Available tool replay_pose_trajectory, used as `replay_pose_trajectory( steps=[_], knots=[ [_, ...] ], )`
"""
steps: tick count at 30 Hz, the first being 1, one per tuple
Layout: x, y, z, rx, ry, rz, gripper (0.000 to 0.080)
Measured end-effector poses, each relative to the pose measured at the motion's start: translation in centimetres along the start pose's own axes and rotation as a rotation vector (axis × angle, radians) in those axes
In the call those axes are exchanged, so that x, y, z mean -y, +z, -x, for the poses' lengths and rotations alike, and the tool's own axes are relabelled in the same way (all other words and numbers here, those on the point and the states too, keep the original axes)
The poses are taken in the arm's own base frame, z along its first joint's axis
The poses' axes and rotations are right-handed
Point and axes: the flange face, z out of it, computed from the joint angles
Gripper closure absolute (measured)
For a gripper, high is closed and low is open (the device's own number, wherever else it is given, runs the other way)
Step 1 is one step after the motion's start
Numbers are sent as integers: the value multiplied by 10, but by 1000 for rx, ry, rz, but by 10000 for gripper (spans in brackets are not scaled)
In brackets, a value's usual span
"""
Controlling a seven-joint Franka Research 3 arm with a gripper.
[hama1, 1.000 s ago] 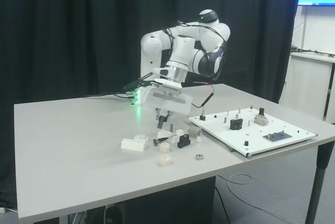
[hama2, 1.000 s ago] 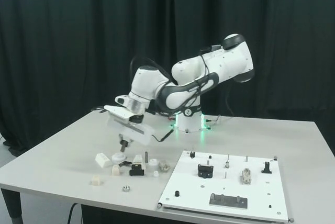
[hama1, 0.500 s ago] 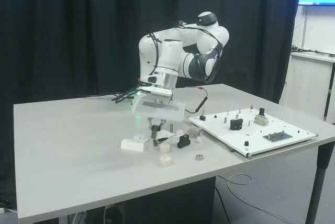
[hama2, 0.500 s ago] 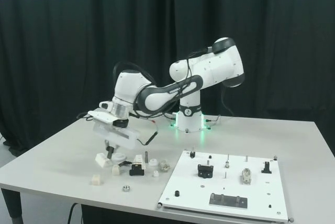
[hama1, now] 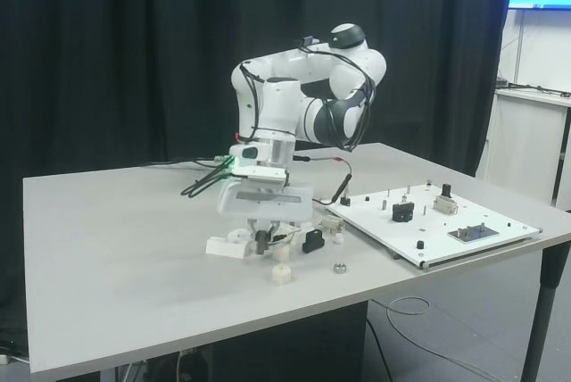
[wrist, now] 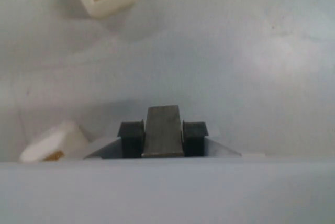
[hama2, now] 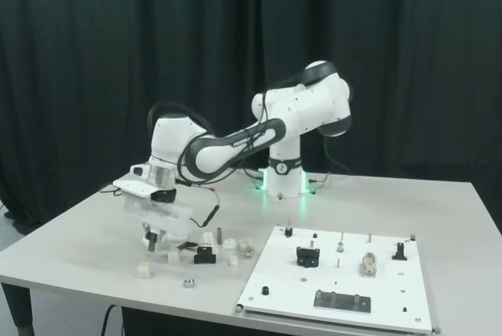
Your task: Place square peg 4.
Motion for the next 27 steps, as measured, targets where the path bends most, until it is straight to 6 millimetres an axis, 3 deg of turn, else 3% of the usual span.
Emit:
replay_pose_trajectory(
  steps=[10, 27],
  knots=[
    [1, 13, -15, 47, 5, -12, 649],
    [9, 26, -21, 84, -29, 1, 649]
  ],
)
